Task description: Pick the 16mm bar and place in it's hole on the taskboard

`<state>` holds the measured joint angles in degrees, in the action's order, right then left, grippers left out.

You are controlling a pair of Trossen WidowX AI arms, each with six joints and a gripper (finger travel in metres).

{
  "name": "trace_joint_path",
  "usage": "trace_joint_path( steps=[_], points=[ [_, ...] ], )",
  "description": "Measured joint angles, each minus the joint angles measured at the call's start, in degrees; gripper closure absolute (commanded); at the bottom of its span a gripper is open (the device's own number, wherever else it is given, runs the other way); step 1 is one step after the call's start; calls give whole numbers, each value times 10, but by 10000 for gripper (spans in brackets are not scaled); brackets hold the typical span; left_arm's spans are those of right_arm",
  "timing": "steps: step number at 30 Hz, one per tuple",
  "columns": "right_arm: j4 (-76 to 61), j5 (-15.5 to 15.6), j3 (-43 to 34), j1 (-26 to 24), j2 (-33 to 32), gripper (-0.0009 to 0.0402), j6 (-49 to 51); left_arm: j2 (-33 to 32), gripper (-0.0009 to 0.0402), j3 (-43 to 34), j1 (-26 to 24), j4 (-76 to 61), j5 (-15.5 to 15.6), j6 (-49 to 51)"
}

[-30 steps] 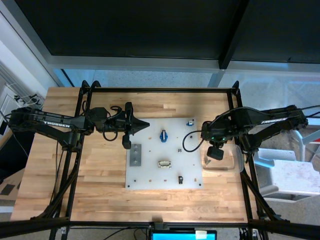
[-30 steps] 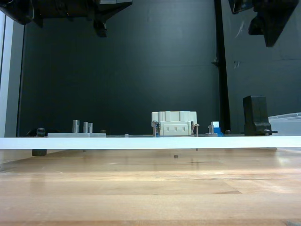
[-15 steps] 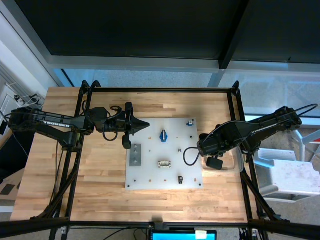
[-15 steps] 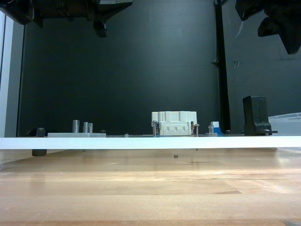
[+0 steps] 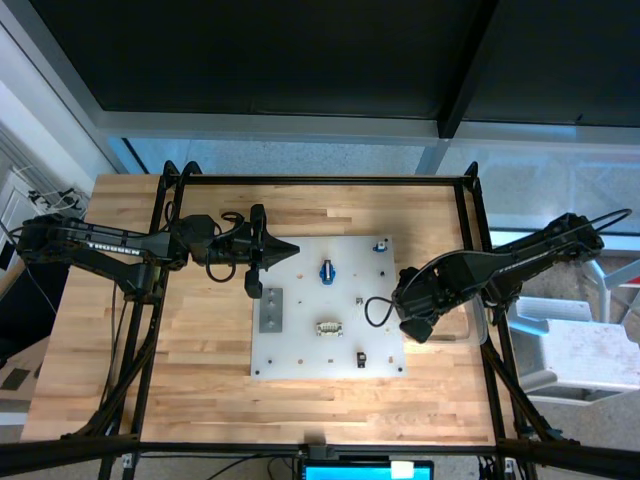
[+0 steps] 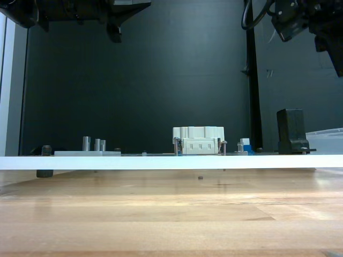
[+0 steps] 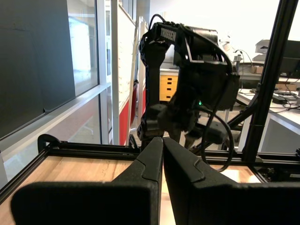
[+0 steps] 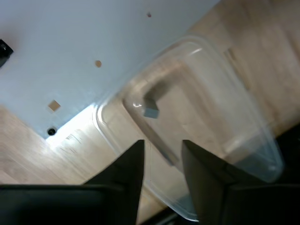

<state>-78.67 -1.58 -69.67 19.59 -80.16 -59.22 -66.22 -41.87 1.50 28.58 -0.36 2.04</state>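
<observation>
My right gripper (image 5: 416, 327) hangs open over the clear tray (image 5: 474, 334) at the white taskboard's (image 5: 300, 345) right edge. Through the right wrist view, its fingers (image 8: 132, 165) frame the tray (image 8: 220, 86), where a small grey piece (image 8: 151, 112) lies free on the bottom. I cannot tell whether that piece is the 16mm bar. A grey holder block (image 5: 270, 308) on the board's left carries three short upright metal pegs (image 6: 86, 143). My left gripper (image 5: 290, 248) hovers high at the board's far left corner, shut on nothing (image 7: 163, 140).
On the board stand a white connector (image 6: 198, 140), a blue part (image 5: 327, 271) and a black block (image 6: 291, 131) near its right edge. Black frame rails (image 5: 160, 330) run along both table sides. The right arm's cable (image 5: 375, 305) loops over the board.
The right gripper has swung toward the near edge and slightly left, over the tray's near-left corner. The left arm has not moved.
</observation>
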Motion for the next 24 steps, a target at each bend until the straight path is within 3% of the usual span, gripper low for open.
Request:
trace_joint_path(
  steps=[9, 24],
  points=[
    [60, 3, 59, 16, 0, 172, -86, 0, 393, 0, 0, 0, 0, 0],
    [170, 16, 150, 20, -20, 166, -100, 0, 393, 0, 0, 0, 0, 0]
  ],
)
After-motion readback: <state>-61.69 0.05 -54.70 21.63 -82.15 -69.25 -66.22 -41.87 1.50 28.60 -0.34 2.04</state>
